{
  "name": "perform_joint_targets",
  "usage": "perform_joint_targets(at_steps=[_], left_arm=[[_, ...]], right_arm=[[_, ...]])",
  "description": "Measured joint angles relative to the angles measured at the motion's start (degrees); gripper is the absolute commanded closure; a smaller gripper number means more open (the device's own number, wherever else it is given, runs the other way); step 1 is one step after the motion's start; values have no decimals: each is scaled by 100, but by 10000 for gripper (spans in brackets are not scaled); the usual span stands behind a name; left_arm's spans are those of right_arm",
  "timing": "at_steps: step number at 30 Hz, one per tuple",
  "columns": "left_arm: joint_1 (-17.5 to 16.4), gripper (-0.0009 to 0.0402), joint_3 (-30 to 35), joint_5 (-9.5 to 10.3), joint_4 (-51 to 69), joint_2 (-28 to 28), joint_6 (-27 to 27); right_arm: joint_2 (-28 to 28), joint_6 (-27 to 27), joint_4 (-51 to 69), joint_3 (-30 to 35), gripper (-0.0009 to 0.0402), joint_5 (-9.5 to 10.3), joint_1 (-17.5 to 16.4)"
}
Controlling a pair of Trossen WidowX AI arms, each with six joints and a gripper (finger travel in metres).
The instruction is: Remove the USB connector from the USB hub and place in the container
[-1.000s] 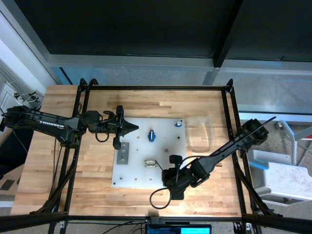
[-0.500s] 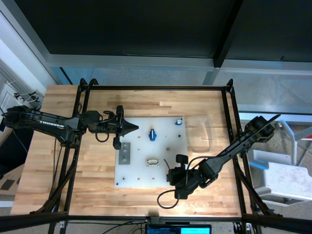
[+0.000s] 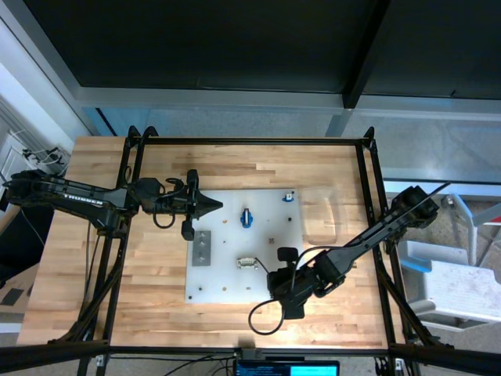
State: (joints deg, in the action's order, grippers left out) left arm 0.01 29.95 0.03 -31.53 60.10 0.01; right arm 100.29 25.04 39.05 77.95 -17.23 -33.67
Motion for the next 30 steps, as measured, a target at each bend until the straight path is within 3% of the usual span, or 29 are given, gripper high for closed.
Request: perform_joint_targets(at_steps=[4, 11, 15, 17, 20, 24, 26, 30], left_arm=[[0, 392, 0, 2, 0, 0, 0], [0, 392, -2, 2, 2, 0, -2], [0, 392, -2, 2, 4, 0, 0], [0, 392, -2, 0, 4, 0, 0], [0, 392, 0, 2, 4, 0, 0], [0, 392, 0, 0, 7, 0, -2], [0, 392, 0, 0, 4, 0, 0], [0, 392, -2, 2, 7, 0, -2]], right_arm=[[129, -186, 157, 203, 393, 216, 76], [216, -289, 339, 361, 393, 227, 96], [205, -61, 343, 361, 393, 179, 90], [170, 92, 341, 343, 393, 94, 48], [55, 289, 323, 260, 393, -199, -46], [-144, 535, 144, 26, 393, -280, -103], [-254, 634, 13, -79, 393, -448, -153], [-402, 708, -109, -269, 393, -575, -203]])
